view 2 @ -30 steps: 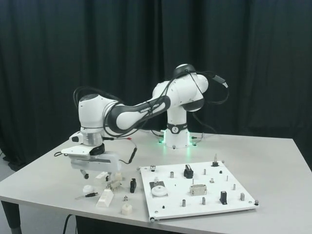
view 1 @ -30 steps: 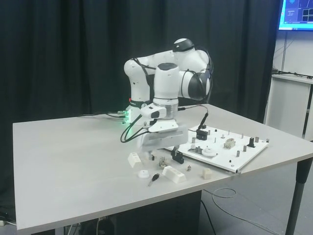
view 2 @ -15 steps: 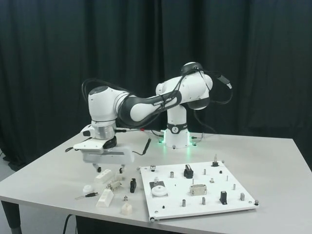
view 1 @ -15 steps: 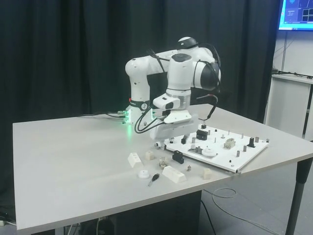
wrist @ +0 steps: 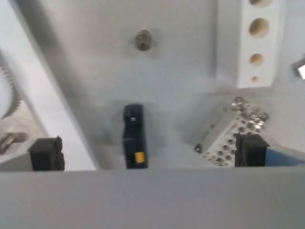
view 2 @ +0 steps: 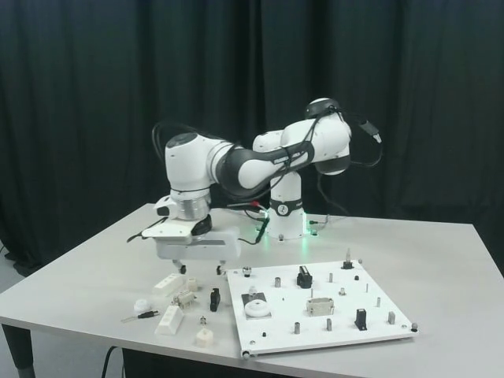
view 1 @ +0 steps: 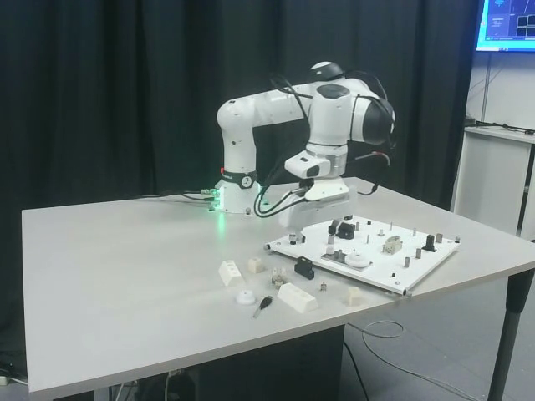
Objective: Remove small gear.
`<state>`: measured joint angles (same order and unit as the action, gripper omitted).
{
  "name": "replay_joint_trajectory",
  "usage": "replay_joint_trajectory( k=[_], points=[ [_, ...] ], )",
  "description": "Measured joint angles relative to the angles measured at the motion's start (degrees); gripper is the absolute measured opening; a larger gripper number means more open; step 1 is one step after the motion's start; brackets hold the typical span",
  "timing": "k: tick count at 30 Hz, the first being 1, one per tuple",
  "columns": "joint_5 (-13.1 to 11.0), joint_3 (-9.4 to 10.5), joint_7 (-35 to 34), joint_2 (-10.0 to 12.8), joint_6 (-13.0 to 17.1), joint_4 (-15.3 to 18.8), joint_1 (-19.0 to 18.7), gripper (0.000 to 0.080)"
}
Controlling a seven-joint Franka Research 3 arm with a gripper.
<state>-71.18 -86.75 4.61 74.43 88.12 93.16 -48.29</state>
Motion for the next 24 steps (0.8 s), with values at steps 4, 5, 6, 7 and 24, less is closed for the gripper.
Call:
replay_joint_trajectory(
  k=[4, 5, 6, 7, 24],
  points=[
    [0.6, -0.06, -0.3, -0.1, 0.0, 1.0, -1.8, 0.0800],
    [0.7, -0.07, -0.4, -0.1, 0.0, 1.3, -2.3, 0.0800],
    [0.9, -0.09, -0.6, -0.1, 0.0, 1.6, -2.8, 0.0800],
    [1.1, -0.11, -0.7, -0.1, 0.0, 1.9, -3.2, 0.0800],
    [2.7, -0.67, -1.1, -0.4, 0.6, 10.6, -12.0, 0.0800]
  ],
)
